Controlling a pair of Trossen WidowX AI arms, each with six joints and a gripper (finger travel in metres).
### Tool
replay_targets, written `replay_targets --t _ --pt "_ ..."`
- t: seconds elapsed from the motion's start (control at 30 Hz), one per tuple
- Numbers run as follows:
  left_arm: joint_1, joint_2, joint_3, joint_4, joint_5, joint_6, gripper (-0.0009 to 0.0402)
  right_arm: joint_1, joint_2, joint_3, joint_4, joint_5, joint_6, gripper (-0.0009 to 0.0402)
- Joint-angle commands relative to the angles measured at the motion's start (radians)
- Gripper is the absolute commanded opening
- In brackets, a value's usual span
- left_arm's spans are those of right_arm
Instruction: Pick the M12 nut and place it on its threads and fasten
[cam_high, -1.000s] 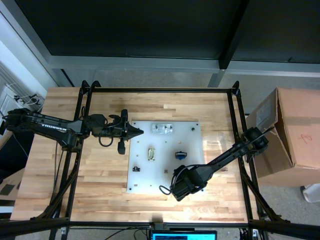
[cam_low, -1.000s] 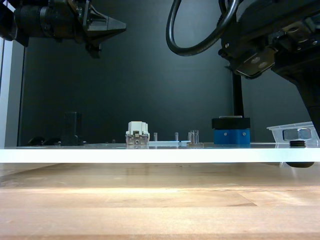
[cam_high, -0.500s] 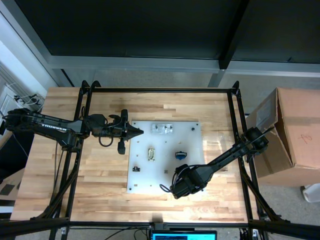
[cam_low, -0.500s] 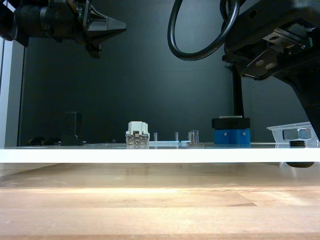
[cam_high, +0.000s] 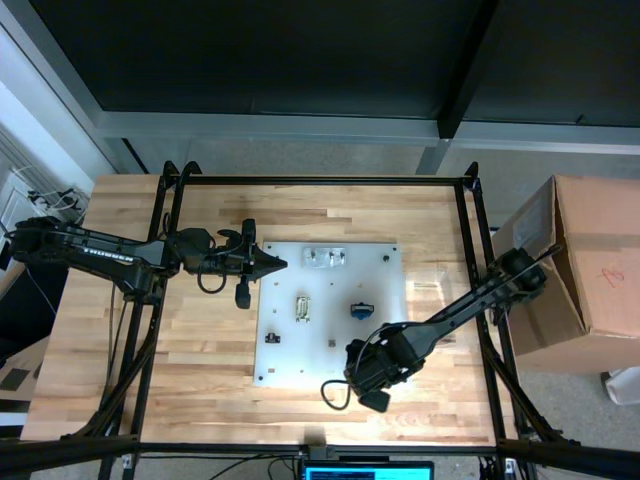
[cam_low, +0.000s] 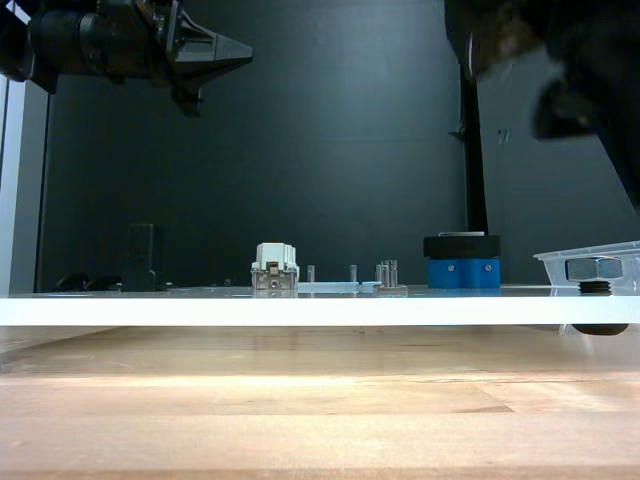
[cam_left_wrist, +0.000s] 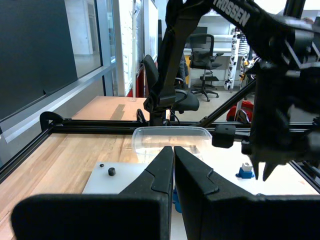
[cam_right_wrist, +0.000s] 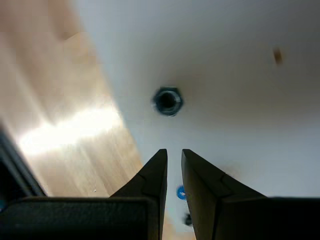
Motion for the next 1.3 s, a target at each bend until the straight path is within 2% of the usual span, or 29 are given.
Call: replay_targets --t 0.03,0.2,0.3,0.4,0.83,1.13,1.3 --pt "0.0 0.0 0.0 0.0 0.0 0.0 0.0 0.001 -0.021 0.025 -0.043 0.001 -0.128 0.0039" --pt "0.0 0.0 0.0 0.001 0.0 0.0 0.0 -0.001 -0.028 0.055 -0.097 0.048 -0.206 0.0036" --pt "0.0 0.0 0.0 0.0 0.0 0.0 0.0 -0.002 -0.028 0.06 -0.103 0.058 -0.225 -0.0002" --pt "0.0 0.0 0.0 0.001 0.0 0.0 0.0 -0.002 -0.028 0.06 -0.103 0.078 -0.229 0.0004" --pt "0.0 0.0 0.0 0.0 0.0 0.0 0.0 -0.003 -0.026 0.058 -0.103 0.08 -0.231 0.0" --pt "0.0 0.0 0.0 0.001 0.0 0.0 0.0 -0.003 0.076 0.053 -0.024 0.091 -0.235 0.0" --pt "0.0 0.0 0.0 0.0 0.0 0.0 0.0 -0.003 0.104 0.053 -0.014 0.117 -0.235 0.0"
